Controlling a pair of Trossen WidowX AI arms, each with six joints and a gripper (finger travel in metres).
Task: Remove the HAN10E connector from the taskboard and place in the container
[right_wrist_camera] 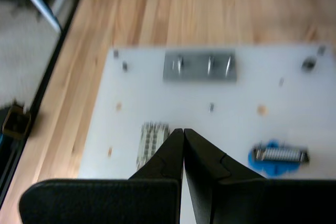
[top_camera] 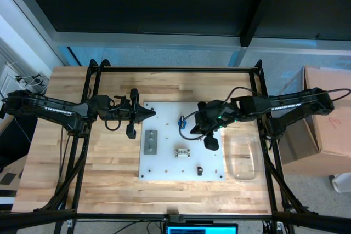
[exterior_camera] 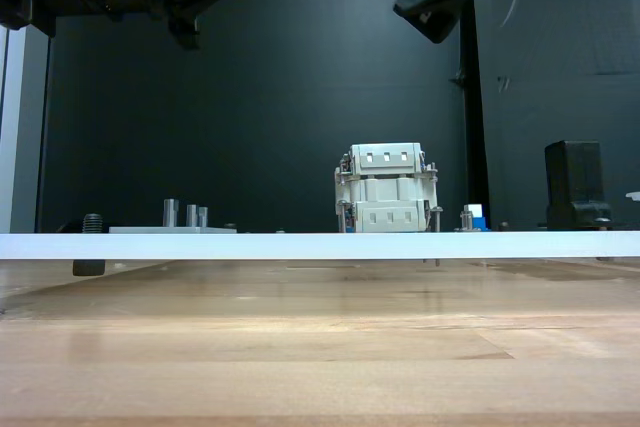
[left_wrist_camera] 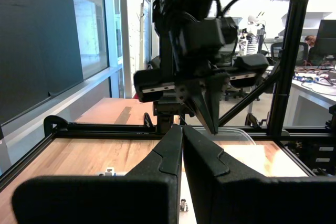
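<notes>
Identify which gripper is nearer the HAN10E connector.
The right gripper, shut, hovering above the taskboard beside the HAN10E connector, which sits upright in its seat. The left gripper, also shut, hangs over the board's far left corner.

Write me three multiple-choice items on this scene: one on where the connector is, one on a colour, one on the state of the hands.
1. The HAN10E connector is: A) seated upright on the task board; B) held by a hand; C) lying on its side off the board.
2. The task board is: A) red; B) white; C) green.
3. The left hand and right hand are: A) both open; B) one shut on the connector; C) both shut, holding nothing.

Answers:
1 A: the low view shows it standing in its seat.
2 B: the high view shows a white plate.
3 C: each wrist view shows the fingers pressed together and empty. The left hand hovers at the board's left edge. The right hand hovers above the board, to the connector's right.
</notes>
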